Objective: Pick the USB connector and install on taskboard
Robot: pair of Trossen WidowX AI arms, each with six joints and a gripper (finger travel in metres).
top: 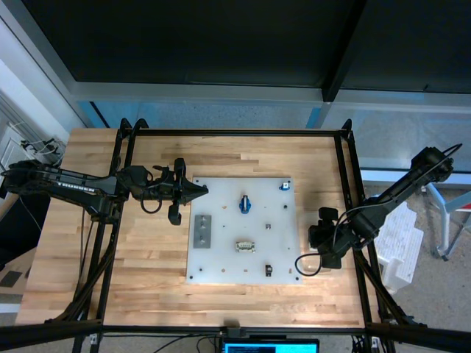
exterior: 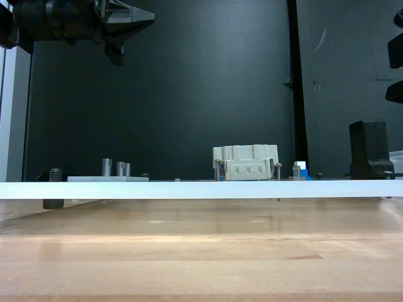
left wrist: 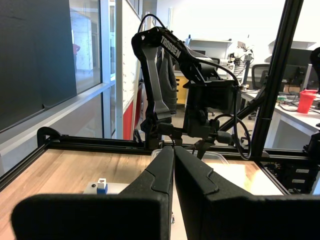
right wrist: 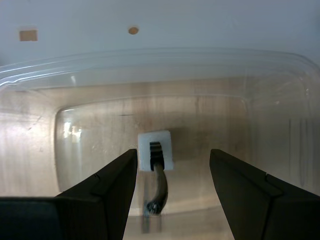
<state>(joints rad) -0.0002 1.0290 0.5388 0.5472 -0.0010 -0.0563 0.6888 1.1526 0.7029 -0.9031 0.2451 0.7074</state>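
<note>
The USB connector point(right wrist: 155, 156), a tiny white piece with a dark curved stub, lies on the floor of the clear plastic tray point(right wrist: 280, 100). My right gripper point(right wrist: 172, 151) hangs open right above it, with the connector between the two fingers and touching neither. In the high view the right gripper point(top: 324, 237) is just off the right edge of the taskboard point(top: 221, 266), a large white plate. My left gripper point(top: 197, 190) is shut and empty, held high over the board's far left corner. It also shows in the low view point(exterior: 137, 16).
The board carries a grey block point(top: 202, 232), a blue upright fitting point(top: 245, 204), a silver D-shaped socket point(top: 245, 246) and a small black part point(top: 269, 270). A black frame rail point(top: 352, 191) runs along the table's edges. A thin clear wall of the tray rises in front of the right fingers.
</note>
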